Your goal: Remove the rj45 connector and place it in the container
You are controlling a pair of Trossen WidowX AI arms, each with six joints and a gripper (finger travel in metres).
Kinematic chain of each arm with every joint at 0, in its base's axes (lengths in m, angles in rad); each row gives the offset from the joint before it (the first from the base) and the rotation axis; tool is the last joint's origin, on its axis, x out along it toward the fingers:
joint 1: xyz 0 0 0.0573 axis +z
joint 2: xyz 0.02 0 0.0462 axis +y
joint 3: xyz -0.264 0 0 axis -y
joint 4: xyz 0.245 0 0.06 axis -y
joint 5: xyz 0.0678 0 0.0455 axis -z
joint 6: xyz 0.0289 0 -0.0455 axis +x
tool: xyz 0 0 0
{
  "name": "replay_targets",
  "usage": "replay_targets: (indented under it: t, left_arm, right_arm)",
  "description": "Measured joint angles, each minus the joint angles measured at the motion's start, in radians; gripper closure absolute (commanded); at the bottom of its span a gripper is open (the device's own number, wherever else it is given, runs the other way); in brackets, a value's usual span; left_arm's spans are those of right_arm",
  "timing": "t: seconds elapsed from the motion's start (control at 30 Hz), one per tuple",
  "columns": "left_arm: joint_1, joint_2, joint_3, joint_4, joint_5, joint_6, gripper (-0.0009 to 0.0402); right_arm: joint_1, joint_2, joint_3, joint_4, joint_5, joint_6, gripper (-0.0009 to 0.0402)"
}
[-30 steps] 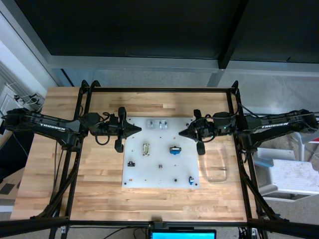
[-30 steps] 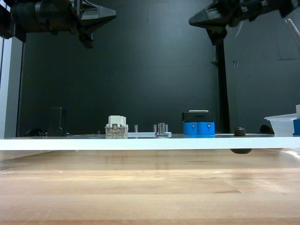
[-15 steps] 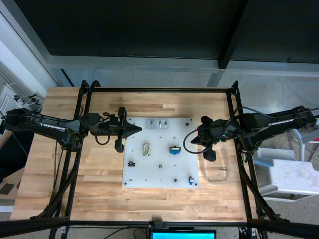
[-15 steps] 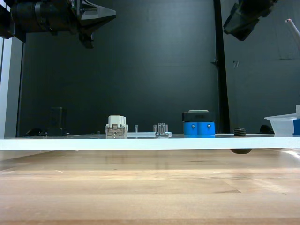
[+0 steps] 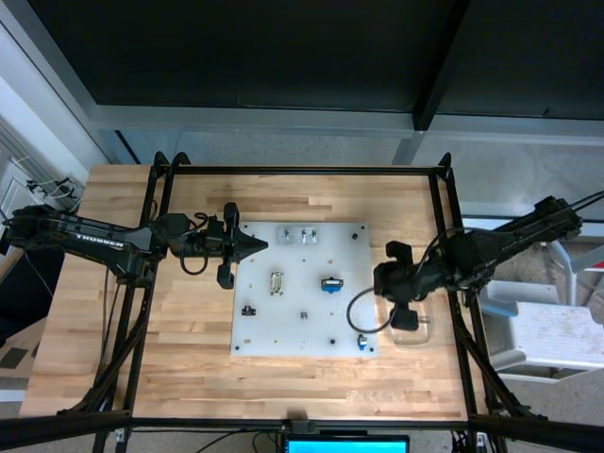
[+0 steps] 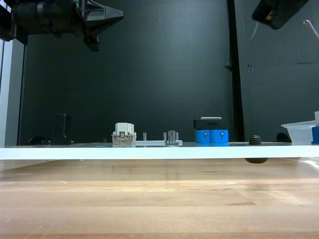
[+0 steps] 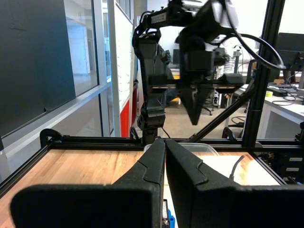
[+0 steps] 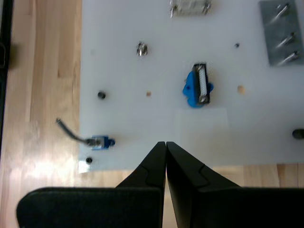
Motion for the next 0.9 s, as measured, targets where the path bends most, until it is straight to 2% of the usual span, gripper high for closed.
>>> replay_targets:
  t: [0.27,0.47,0.6,0.9]
  left_arm:
    - [0.0,0.0,0.0,0.0,0.0,0.0,0.0392]
    - [0.0,0.0,0.0,0.0,0.0,0.0,0.0392]
    - [0.0,0.0,0.0,0.0,0.0,0.0,0.0392]
    - [0.0,0.0,0.0,0.0,0.0,0.0,0.0392]
  right_arm:
    - [0.087,0.11,0.088,-0.089,0.003,0.084,0.0393]
    - [0.134,0.168,0.099,-0.095,0.003,0.141,0.0381]
    - [0.162,0.198,0.099,-0.095,-0.001,0.172,0.0348]
    - [0.188,0.232,0.098,-0.087,0.0,0.23,0.023]
